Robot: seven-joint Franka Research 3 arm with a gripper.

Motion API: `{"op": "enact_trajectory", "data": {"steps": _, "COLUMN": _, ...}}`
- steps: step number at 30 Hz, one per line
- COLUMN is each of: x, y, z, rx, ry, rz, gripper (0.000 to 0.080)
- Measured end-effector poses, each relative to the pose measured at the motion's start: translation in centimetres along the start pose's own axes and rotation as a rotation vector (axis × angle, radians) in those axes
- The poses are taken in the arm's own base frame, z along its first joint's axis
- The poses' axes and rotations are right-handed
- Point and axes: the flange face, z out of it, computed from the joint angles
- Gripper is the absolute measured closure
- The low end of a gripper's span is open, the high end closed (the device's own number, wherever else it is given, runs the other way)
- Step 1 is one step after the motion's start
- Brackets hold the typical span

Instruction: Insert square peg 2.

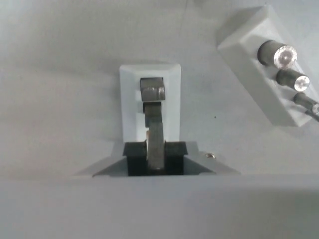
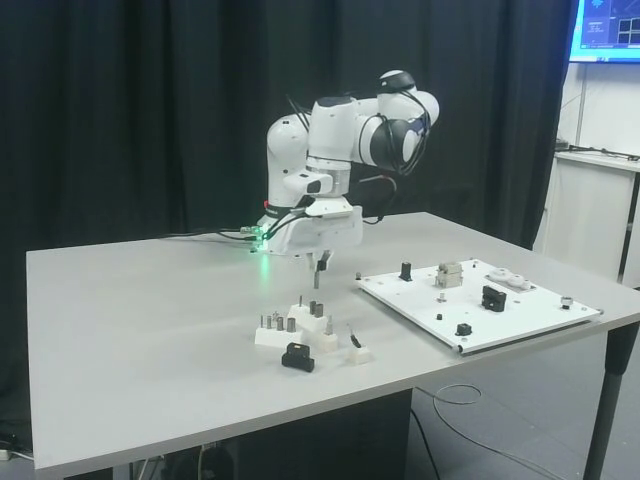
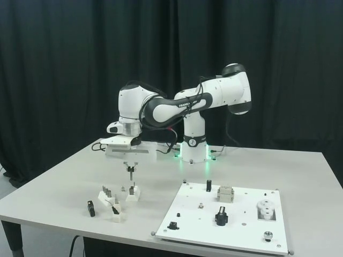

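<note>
arm: one white Franka arm (image 3: pixel 182 104), base bolted at rear of grey table (image 2: pixel 130 320), green light at base in both room views
gripper: one gripper (image 1: pixel 155 159), two black fingers (image 1: pixel 133 158), jaws clenched on a grey square peg (image 1: pixel 155 142) that hangs down between them
peg position: held in the air above the small white holder (image 1: pixel 149 102), not touching it in room views; gripper (image 3: pixel 130 170) well clear of table
holder under gripper: one white block; wrist view shows one grey square peg seated in it (image 1: pixel 152 88), and one more dark square spot just beside it, peg or hole cannot tell
round-peg holder: one white block (image 1: pixel 259 64) set at an angle near the square holder, three grey round pegs (image 1: pixel 293 79) in a row, each smaller than the last
other table bits: second room view shows about three small white blocks (image 3: pixel 115 206) grouped near front edge, plus one black piece (image 3: pixel 91 208) just beside them; exact peg count there too small to tell
board: one white board (image 3: pixel 225 219) on table, apart from the holders, carrying several small parts, roughly eight, black, grey and white
backdrop: black curtain (image 3: pixel 64 64) behind table
</note>
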Motion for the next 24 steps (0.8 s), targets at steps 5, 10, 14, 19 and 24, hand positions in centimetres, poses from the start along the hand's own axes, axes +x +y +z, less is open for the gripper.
{"op": "enact_trajectory", "data": {"steps": 5, "x": 0.2, "y": -0.5, "z": -0.5, "rx": -0.004, "ry": 0.006, "rz": -0.014, "gripper": 0.0735}}
{"op": "enact_trajectory", "data": {"steps": 10, "x": 0.3, "y": -1.4, "z": -1.2, "rx": -0.015, "ry": 0.004, "rz": -0.083, "gripper": 0.0735}}
{"op": "enact_trajectory", "data": {"steps": 14, "x": 0.4, "y": -2.5, "z": -1.7, "rx": -0.019, "ry": 0.002, "rz": -0.16, "gripper": 0.0735}}
{"op": "enact_trajectory", "data": {"steps": 19, "x": 0.4, "y": -4.3, "z": -2.4, "rx": -0.014, "ry": 0.002, "rz": -0.241, "gripper": 0.0735}}
{"op": "enact_trajectory", "data": {"steps": 24, "x": 0.5, "y": -6.6, "z": -3.2, "rx": -0.01, "ry": 0.007, "rz": -0.338, "gripper": 0.0735}}
